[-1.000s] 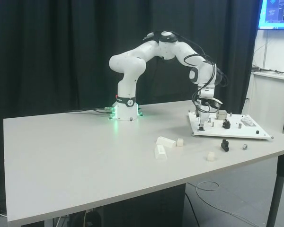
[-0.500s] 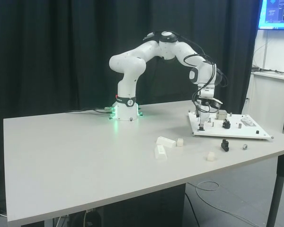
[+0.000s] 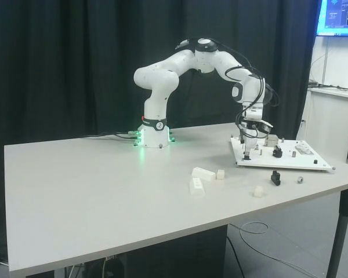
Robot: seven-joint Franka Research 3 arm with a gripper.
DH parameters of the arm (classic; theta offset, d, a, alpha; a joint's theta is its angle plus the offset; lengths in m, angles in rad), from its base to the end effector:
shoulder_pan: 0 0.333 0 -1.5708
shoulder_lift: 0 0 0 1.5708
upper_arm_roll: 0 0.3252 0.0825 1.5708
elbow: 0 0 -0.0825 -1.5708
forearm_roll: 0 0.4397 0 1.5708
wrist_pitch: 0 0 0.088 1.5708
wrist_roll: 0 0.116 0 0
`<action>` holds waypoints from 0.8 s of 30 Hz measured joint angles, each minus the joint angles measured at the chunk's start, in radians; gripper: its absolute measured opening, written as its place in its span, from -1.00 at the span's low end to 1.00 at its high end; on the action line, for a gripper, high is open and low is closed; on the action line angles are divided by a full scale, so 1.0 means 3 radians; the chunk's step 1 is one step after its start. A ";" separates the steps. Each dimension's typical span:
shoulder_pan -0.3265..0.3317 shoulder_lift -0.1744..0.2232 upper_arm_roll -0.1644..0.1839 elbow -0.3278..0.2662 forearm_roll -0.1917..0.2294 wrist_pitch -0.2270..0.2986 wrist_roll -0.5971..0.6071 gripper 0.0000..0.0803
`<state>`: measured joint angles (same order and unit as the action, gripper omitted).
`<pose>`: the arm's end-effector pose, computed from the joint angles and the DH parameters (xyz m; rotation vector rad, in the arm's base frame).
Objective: Remove Ethernet.
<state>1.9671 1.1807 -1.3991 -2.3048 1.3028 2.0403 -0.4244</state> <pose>0.4707 0.2523 0.1870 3.0310 0.2879 0.0905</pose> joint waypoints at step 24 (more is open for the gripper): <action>0.0160 -0.0002 -0.0477 0.0011 -0.0268 -0.0517 -0.0036 -0.81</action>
<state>2.0151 1.1802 -1.5422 -2.3016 1.2225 1.8851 -0.4352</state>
